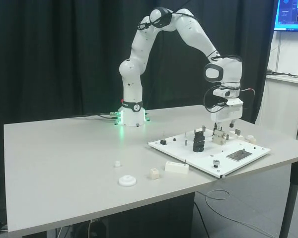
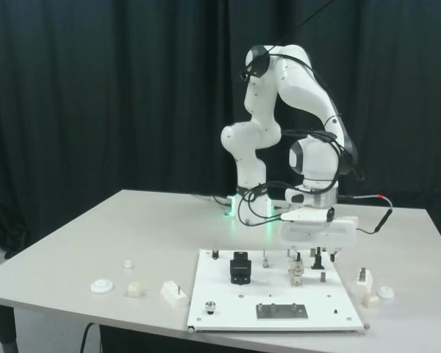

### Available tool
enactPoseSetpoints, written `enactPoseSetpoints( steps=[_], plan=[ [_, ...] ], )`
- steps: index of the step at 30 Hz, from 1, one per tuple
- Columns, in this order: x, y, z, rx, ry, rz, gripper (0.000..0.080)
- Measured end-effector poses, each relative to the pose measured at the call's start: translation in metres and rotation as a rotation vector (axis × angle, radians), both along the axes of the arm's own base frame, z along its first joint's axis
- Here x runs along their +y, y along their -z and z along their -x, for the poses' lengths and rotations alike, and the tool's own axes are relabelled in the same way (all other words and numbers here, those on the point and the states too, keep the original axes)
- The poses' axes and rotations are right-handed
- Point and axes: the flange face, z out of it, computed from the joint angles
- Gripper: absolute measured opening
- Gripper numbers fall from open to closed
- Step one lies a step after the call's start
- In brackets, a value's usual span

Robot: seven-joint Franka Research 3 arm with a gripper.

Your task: Insert waterproof.

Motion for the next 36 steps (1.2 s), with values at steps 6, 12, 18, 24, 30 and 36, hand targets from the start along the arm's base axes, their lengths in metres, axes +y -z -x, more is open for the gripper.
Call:
enactPoseSetpoints(
  steps=[6, 12, 18, 24, 30, 36],
  plan=[
    [0.0007, 0.0004, 0.0010, 0.005, -0.003, 0.005, 0.0800],
    [0.0012, 0.0008, 0.0019, 0.009, -0.005, 0.009, 0.0800],
    [0.0008, 0.0037, 0.0035, 0.020, -0.007, 0.017, 0.0800],
    [-0.0003, 0.0091, 0.0037, 0.024, -0.012, 0.029, 0.0800],
    [0.0000, 0.0097, 0.0031, 0.019, -0.009, 0.033, 0.0800],
    [0.0002, 0.0096, 0.0028, 0.015, -0.003, 0.032, 0.0800]
  ],
)
